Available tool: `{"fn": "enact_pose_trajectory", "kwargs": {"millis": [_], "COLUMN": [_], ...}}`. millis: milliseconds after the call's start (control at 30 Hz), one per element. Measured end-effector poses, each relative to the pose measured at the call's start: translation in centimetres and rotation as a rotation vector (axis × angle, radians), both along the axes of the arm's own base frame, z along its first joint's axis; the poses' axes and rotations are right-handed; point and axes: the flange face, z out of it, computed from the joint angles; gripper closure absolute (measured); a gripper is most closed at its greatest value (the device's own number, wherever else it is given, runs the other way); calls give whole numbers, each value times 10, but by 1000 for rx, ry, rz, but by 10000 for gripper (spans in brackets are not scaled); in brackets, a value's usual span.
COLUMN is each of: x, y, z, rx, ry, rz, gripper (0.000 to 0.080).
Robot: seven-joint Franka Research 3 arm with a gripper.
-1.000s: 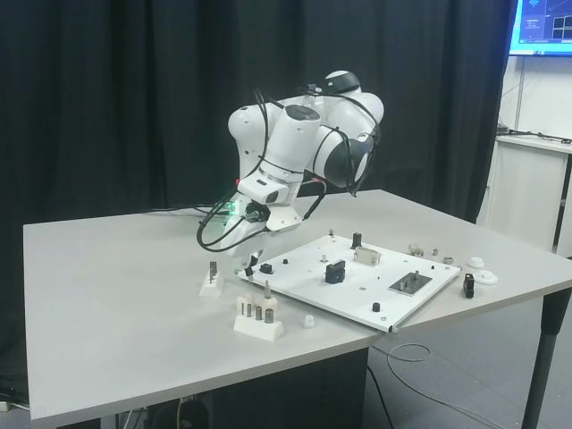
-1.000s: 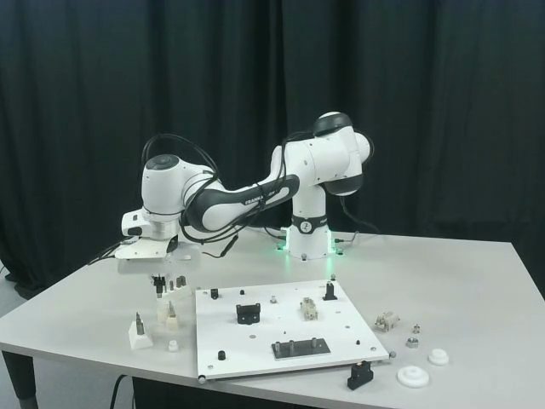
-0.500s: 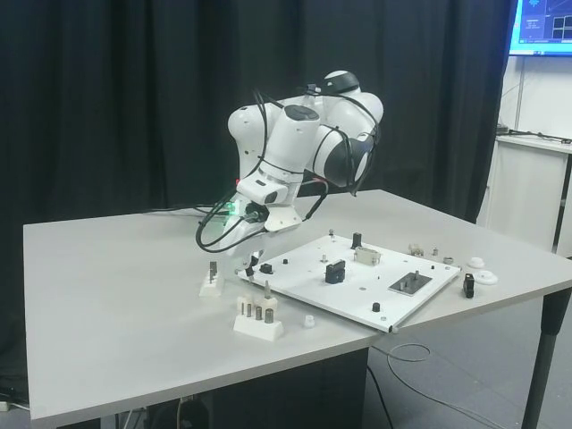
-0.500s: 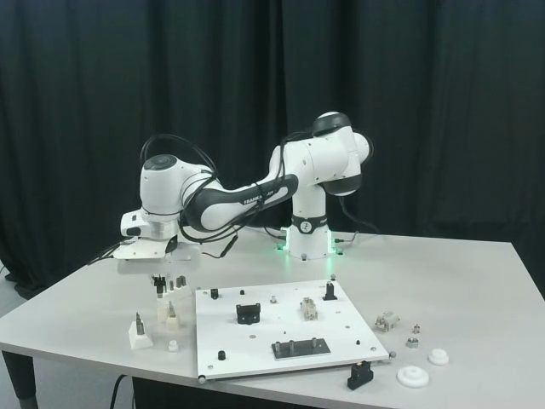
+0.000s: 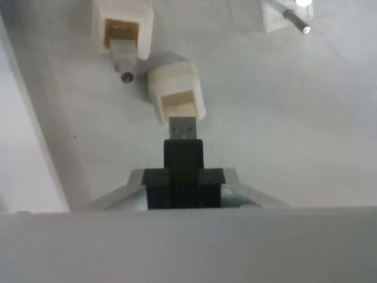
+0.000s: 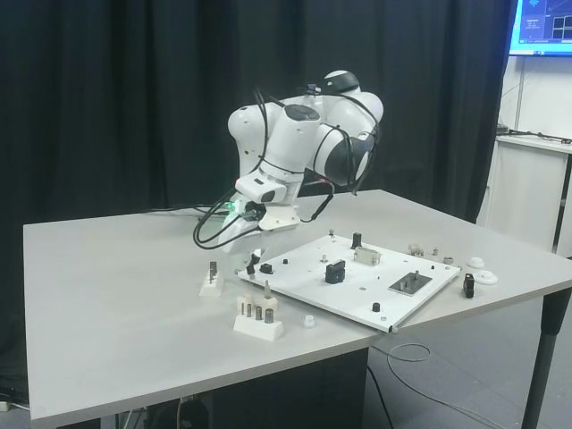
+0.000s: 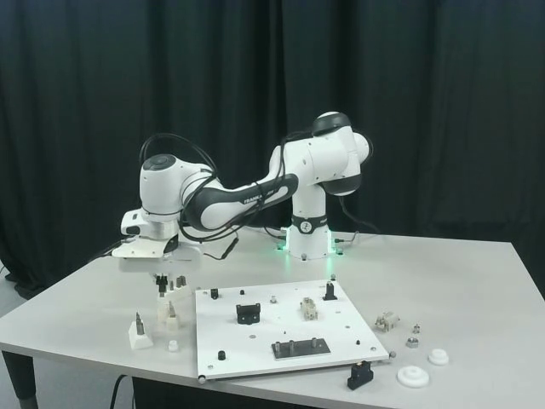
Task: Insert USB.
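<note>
Grey table (image 6: 107, 277) carries a white holder (image 5: 175, 94), above which the USB (image 5: 183, 154) is held. Gripper (image 5: 183, 187) fingers are closed on its black body. Light, rigid plug; metal tip is left free for insertion.

- A black-bodied USB plug with a metal tip (image 5: 183, 154) is seen clamped between the two black gripper fingers (image 5: 155, 187); the gripper (image 5: 183, 188) is closed on it
- The metal tip is held just short of a white block-shaped holder (image 5: 175, 91) on the grey table (image 5: 283, 118)
- A second white block (image 5: 122, 23) with a grey insert is seen nearby; a metal pin (image 5: 296, 20) on a white base lies well apart
</note>
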Motion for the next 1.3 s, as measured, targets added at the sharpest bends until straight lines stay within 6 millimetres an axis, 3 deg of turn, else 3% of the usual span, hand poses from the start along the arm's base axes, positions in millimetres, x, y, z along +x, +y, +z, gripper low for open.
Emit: {"fn": "enact_pose_trajectory", "kwargs": {"millis": [500,1300], "x": [-5,-26], "y": [27,108], "z": [18,31], "rx": [41,62], "ry": [79,192], "rz": [-131,-351], "gripper": [710,710]}}
